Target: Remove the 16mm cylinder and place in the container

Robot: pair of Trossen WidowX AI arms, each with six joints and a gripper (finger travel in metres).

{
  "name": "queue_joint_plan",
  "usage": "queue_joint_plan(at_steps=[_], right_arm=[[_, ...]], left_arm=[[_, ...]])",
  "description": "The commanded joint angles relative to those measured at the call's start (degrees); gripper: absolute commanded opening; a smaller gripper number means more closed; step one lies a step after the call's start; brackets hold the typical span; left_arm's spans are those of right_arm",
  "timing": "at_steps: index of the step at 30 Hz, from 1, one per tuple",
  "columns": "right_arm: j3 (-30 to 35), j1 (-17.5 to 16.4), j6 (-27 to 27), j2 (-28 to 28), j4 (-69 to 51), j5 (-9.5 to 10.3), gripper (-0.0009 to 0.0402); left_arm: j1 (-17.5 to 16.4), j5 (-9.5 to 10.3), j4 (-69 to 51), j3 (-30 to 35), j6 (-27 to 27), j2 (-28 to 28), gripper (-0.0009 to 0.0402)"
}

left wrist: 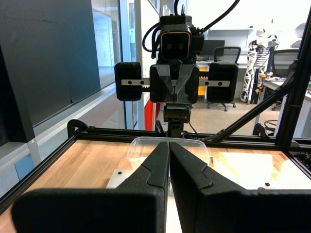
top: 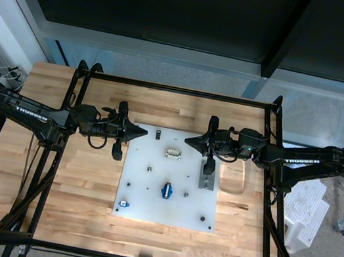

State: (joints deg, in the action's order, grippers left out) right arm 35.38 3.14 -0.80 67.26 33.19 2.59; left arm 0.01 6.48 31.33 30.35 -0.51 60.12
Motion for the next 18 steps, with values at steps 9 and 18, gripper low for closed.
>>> queue_joint_plan(at_steps=[9,18], right_arm=[[0.0,0.0,-0.2,0.0,0.0,0.00,0.0000],[4.0,-0.2,-1.7,-0.2,-14.7,1.51,0.0000]], left_arm=[[0.0,0.00,0.0,0.0,0.0,0.0,0.0000],[0.0,0.00,0.0,0.0,0.0,0.0,0.0000]])
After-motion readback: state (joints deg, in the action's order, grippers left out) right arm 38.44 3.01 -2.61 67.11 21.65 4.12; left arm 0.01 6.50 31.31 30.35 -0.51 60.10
